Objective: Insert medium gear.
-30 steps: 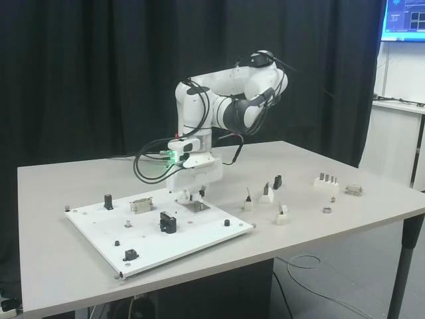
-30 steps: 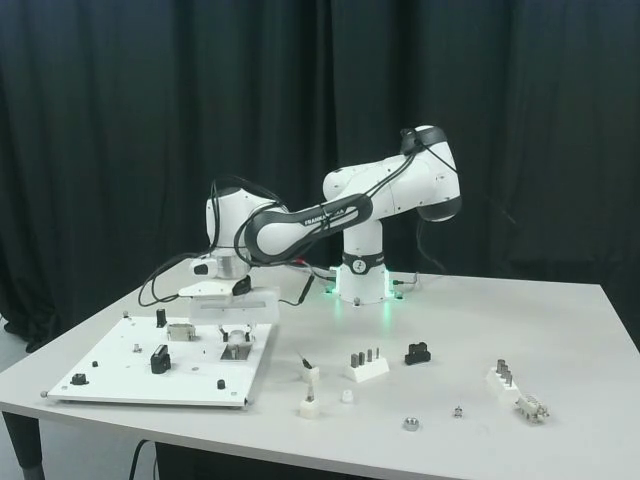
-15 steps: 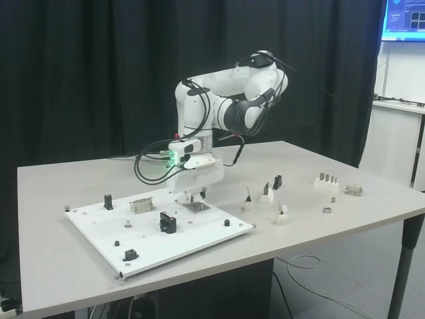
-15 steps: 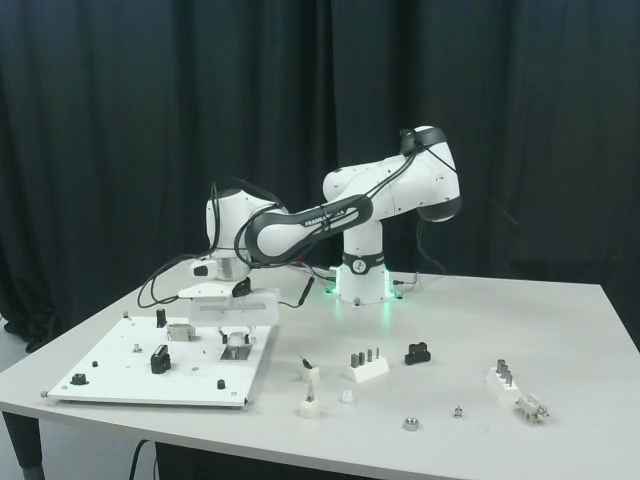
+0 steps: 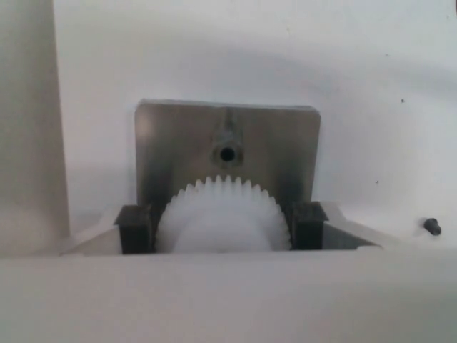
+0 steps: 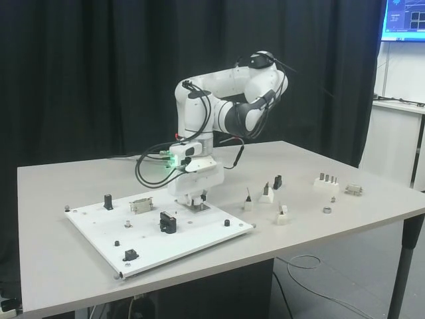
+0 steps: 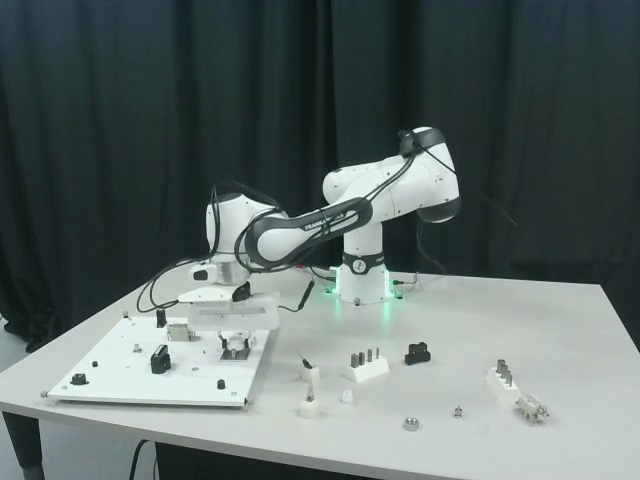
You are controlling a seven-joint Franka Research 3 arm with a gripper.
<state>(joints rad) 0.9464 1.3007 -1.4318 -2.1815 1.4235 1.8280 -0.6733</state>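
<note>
Gripping the medium gear point(image 5: 223, 218) between its two black fingertips point(image 5: 133, 229), the gripper point(image 5: 223, 230) hangs just above the grey metal plate point(image 5: 227, 153) set in the white board point(image 6: 156, 226). In the wrist view the white toothed gear fills the gap between the pads, one pad pressed against each side of it, so the fingers are closed about the gear's width and clamp it. Past the gear's teeth, the plate shows a small round hole point(image 5: 228, 153); the gear does not cover it from this angle. A small black screw head point(image 5: 432, 226) sits on the board, off to one side of the plate.

From the first room view, the gripper point(image 6: 197, 197) points straight down over the plate, near the middle of the board's far edge. Whether the gear touches the plate cannot be told from the room views. On the same board stand a black block point(image 6: 167, 222), a black post point(image 6: 108, 201) and a grey connector piece point(image 6: 140, 205), all apart from the gripper.

Off the board, on the grey table point(image 7: 560, 330), a white holder point(image 7: 366, 366) carries three upright grey pegs, and another white holder point(image 7: 503, 378) toward the table's far side also holds small pegs. A black clip point(image 7: 418, 352) lies between them.
</note>
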